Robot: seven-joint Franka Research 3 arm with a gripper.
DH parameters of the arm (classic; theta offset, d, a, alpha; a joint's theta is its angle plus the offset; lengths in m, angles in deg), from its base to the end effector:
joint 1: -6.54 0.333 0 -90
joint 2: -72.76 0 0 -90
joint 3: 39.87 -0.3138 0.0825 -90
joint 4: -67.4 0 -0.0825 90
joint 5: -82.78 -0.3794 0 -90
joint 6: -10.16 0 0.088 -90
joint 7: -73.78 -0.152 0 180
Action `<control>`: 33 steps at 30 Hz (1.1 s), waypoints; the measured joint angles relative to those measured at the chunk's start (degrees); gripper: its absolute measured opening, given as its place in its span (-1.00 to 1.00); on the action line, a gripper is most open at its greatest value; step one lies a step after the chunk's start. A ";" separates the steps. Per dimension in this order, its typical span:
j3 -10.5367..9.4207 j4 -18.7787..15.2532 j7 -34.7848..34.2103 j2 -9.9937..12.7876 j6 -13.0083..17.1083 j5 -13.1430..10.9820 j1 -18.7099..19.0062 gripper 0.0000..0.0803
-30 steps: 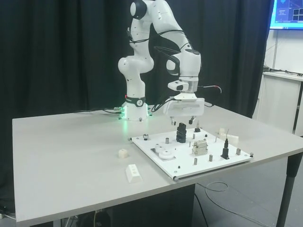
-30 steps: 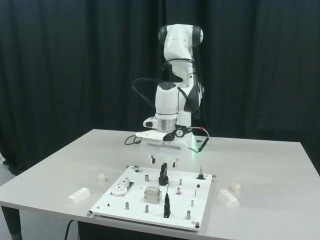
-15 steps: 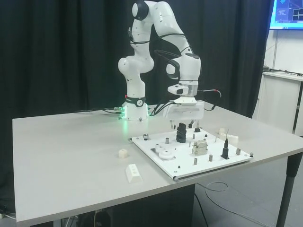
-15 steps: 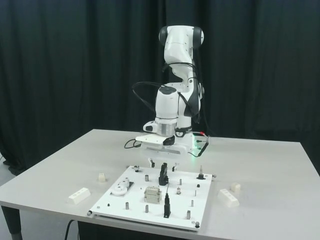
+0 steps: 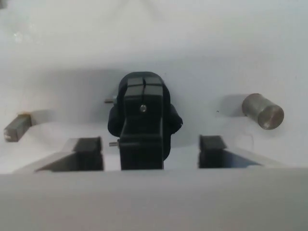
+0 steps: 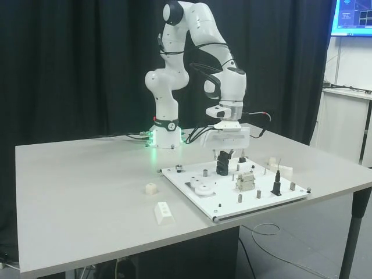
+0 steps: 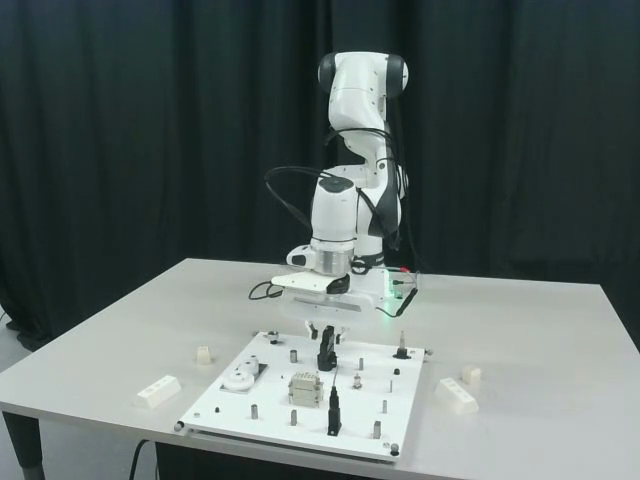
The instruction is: Remove D-SUB.
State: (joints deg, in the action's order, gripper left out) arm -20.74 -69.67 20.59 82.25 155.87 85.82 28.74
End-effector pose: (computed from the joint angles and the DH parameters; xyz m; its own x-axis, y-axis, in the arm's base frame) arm 0.4975 0.0214 0.2092 0.6773 -0.7331 0.0616 -0.7357 -0.6749 0.0571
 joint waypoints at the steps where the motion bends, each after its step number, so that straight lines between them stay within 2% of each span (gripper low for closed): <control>1: -0.01 0.00 0.00 0.01 0.01 0.00 0.00 0.34; 7: -0.01 0.00 0.00 0.02 0.04 0.00 0.00 0.34; 8: -0.03 0.00 -0.01 0.02 0.06 -0.02 0.01 -0.57; 24: -0.06 0.02 -1.85 -0.47 -0.33 -0.03 0.03 -0.61; 33: -0.01 0.43 -2.39 -1.95 -2.46 -0.03 0.03 -0.61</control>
State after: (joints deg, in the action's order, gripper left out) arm -20.76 -69.24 18.20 80.30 153.42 85.79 28.77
